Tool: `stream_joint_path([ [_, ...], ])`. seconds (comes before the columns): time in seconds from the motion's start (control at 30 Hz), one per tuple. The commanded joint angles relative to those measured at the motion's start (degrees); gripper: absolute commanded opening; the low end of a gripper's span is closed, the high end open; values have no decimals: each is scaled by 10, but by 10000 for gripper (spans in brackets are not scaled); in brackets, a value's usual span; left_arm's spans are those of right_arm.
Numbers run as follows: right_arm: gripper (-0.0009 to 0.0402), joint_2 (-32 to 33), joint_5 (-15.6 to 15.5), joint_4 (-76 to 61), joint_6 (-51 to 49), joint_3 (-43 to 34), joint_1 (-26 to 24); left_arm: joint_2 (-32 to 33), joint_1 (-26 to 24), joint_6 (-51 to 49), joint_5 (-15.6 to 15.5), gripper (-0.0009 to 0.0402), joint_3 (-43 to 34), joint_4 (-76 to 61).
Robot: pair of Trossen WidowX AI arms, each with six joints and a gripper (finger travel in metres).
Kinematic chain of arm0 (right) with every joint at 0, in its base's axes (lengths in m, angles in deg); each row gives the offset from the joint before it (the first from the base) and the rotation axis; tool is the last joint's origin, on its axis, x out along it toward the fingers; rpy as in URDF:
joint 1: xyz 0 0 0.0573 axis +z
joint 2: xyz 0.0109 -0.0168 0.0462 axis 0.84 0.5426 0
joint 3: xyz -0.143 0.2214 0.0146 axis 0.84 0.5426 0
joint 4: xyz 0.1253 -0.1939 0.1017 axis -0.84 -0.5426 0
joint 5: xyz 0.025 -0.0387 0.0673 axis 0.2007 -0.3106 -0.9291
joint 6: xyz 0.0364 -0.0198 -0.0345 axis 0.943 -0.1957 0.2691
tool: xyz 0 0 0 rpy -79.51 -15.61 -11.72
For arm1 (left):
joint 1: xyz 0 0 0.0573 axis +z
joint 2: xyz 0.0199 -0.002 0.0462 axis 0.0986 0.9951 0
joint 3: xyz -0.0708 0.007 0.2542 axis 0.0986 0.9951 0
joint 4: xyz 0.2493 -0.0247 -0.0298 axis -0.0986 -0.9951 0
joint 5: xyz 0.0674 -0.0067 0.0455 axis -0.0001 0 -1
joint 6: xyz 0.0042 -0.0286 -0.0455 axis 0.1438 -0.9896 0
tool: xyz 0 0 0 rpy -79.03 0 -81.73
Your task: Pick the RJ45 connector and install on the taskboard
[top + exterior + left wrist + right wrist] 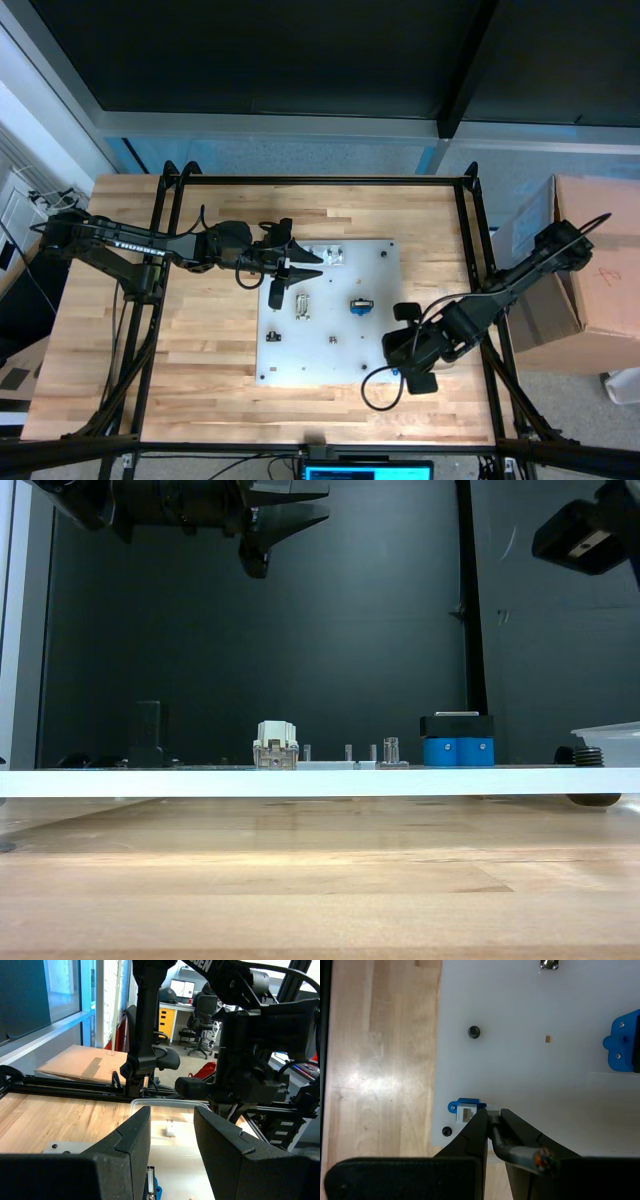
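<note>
My right gripper [491, 1111] is shut on the RJ45 connector [492, 1108], pinching its black cable [501, 1144] just behind the clear plug. The plug tip hangs right beside the blue RJ45 socket [464, 1110] at the white taskboard's [530, 1075] near right corner. I cannot tell whether it touches the socket. In the high view that gripper [398, 358] hovers over the same corner, and the cable [375, 388] loops off the board edge. My left gripper [305, 262] is open and holds nothing, raised over the board's far left part [310, 507].
The board carries a blue block [361, 306], a grey connector housing [276, 748], small posts [389, 750] and a screw hole [474, 1032]. A clear tray [170, 1110] and the right arm lie ahead of the left fingers [127, 1147]. A cardboard box [595, 270] stands off the table's right.
</note>
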Motion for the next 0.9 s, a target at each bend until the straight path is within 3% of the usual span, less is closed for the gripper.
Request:
stream_joint_path([
  [0.03, 0, 8, -2, 0, 0, 0, 6, 0, 0, 0, 0, 115, 0, 0],
  [0.9, 0, 37, 13, 2, 41, -1, 34, 0, 0, 0, 0, 115, 0, 0],
])
